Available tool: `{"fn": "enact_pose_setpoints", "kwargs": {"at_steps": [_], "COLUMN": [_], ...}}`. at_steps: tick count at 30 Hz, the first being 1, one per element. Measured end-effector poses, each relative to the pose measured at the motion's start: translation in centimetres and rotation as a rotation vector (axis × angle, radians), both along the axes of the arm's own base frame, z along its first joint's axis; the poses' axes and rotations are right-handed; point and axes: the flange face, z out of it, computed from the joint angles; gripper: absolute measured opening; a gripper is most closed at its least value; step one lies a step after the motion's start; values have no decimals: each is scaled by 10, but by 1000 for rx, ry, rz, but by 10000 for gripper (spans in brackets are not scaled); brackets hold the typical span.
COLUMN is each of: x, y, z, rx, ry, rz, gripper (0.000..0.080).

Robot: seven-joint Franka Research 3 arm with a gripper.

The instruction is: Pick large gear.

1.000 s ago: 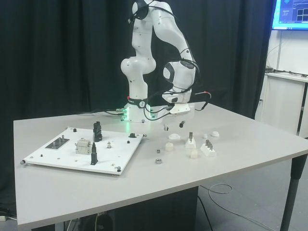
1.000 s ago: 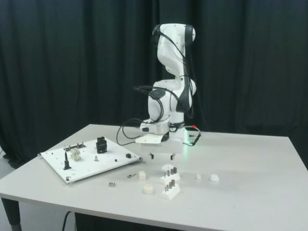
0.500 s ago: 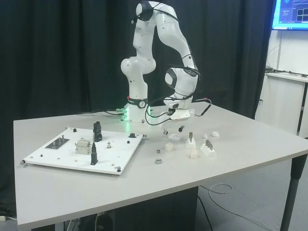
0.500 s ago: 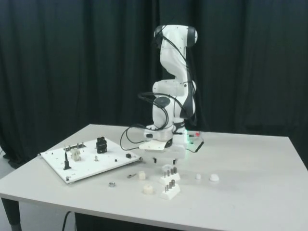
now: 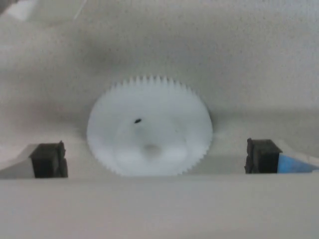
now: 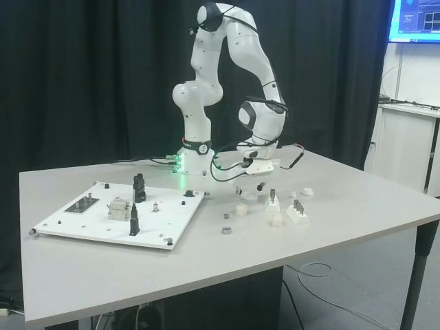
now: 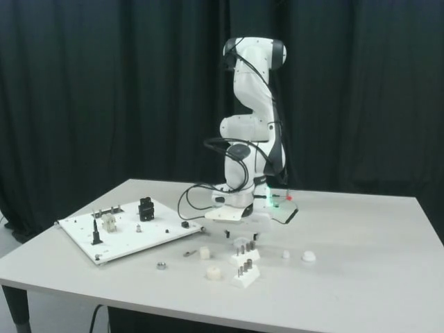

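Lower now than 1 second ago, my claw (image 5: 154, 159) sits spread wide around the white large gear (image 5: 149, 125), 1 black fingertip (image 5: 48, 160) on each side, neither touching it. Gear lies flat on the grey table (image 5: 239, 59).

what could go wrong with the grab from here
1. The large gear lies flat on the table between the open fingers, nearer one of them; that finger may push the gear sideways before the grip closes.
2. The white block with pegs stands close beside the gripper; a finger or the wrist may hit it on the descent.
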Motion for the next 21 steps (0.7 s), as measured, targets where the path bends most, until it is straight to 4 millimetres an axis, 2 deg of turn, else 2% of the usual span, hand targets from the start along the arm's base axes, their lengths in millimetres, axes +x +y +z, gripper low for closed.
{"fn": "enact_pose_setpoints", "kwargs": {"at_steps": [12,13,18,19,21], "x": [0,0,-1,-1,-1], "y": [0,0,-2,-3,-4], "z": [-5,-6,-9,-9,-10], "rx": [-3,-3,0,1,2], "ry": [-2,-1,3,3,4], "rz": [-2,-5,-19,-22,-27], "gripper": [800,709,709,544,544]}}
